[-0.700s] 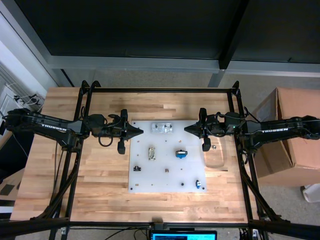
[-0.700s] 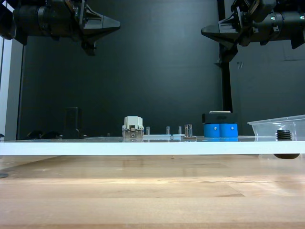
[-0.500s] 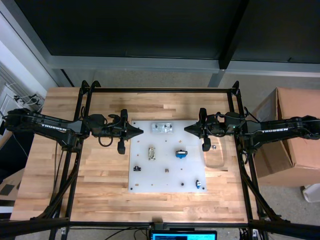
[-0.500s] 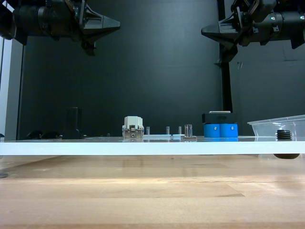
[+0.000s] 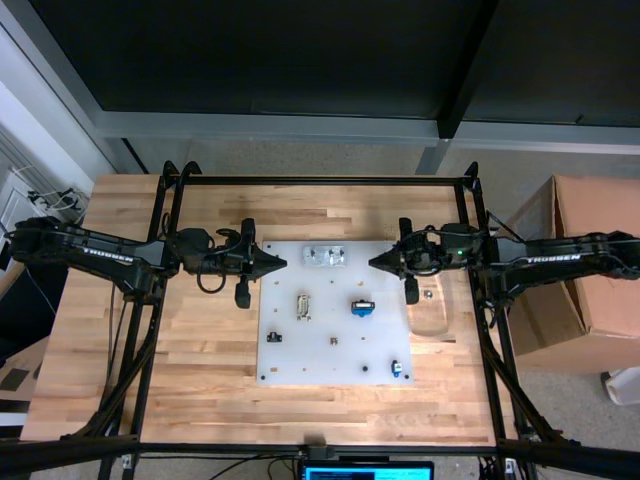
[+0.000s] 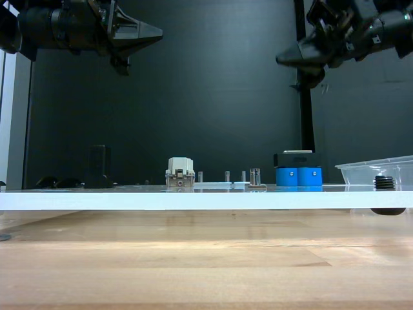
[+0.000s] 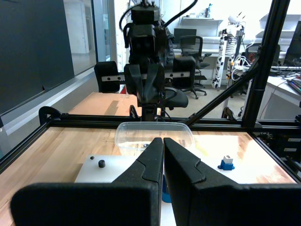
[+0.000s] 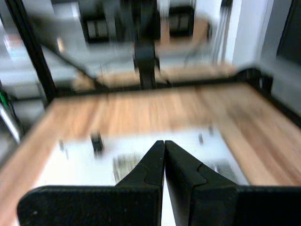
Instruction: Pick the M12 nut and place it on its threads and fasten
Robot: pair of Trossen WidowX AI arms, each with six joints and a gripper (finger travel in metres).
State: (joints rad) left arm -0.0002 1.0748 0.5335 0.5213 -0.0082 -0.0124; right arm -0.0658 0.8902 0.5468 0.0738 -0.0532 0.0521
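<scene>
Lighting: even, from overhead. High view: table (image 5: 200,370) bright, backdrop dark. Low view: dim. The left gripper (image 6: 158,30) at upper left and the right gripper (image 6: 281,59) at upper right hang as silhouettes, with a soft sheen on the table. Left wrist view: sharp, daylit. Right wrist view: blurred throughout.

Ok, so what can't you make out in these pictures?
M12 nut: silver speck in the clear tray, high view; too small to tell how it lies.
White board, right wrist view: blurred.
Left gripper and right gripper, high over the board, shut: each blocks part of its wrist view.
</scene>
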